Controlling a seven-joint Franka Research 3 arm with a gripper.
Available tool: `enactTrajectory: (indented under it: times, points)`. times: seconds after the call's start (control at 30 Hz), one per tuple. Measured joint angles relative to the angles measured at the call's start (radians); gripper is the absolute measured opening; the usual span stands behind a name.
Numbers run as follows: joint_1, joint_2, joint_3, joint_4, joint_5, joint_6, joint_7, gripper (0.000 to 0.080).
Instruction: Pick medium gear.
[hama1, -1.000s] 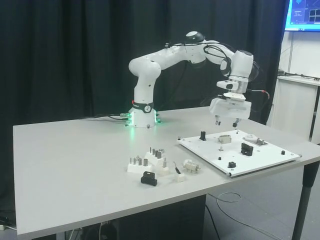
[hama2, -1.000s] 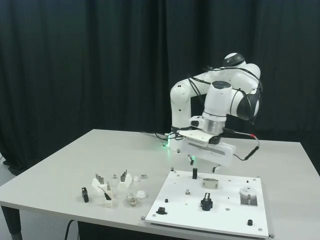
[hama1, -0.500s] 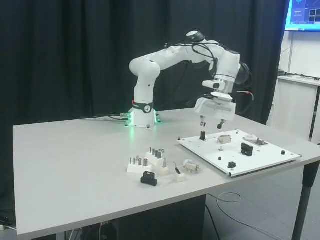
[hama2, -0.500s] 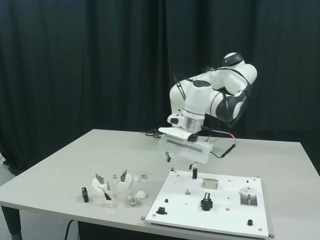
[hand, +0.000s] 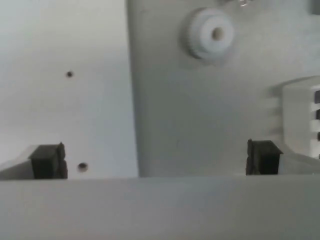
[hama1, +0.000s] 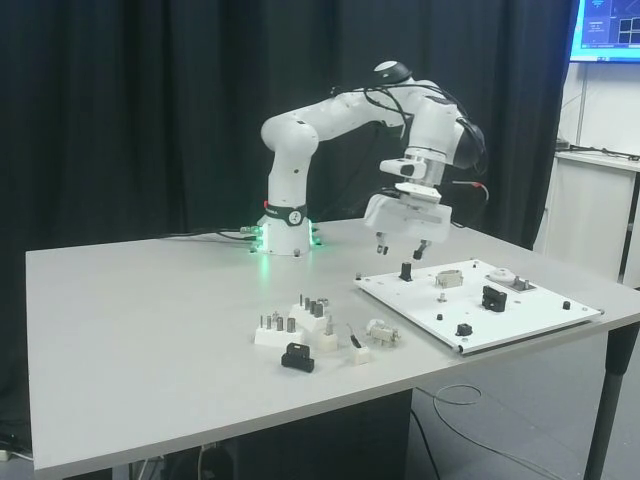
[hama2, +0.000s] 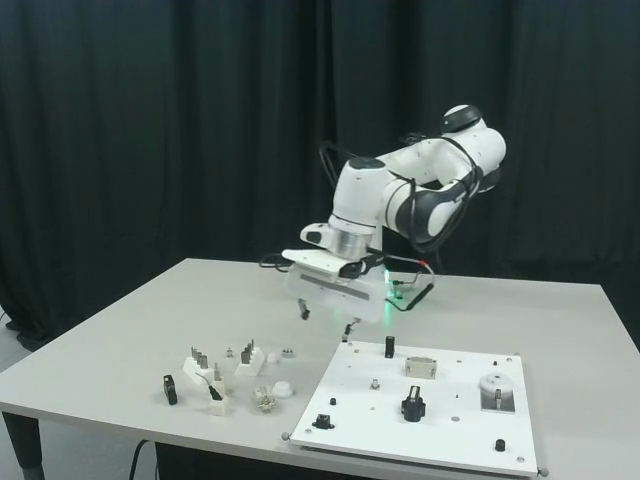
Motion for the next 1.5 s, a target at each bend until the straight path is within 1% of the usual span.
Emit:
enactTrajectory:
  times: [0.6,1.17,1.3,1.5]
  points:
    - [-0.096,0.000,-0.020,-0.001,0.055,0.000,-0.068,0.0800]
    - [-0.177,0.000,-0.037,-0.001,0.062,0.000,-0.095,0.0800]
    - [-0.201,0.002,-0.039,-0.003,0.062,-0.001,-0.127,0.0800]
    - [-0.233,0.007,-0.048,-0.019,0.062,-0.014,-0.215,0.0800]
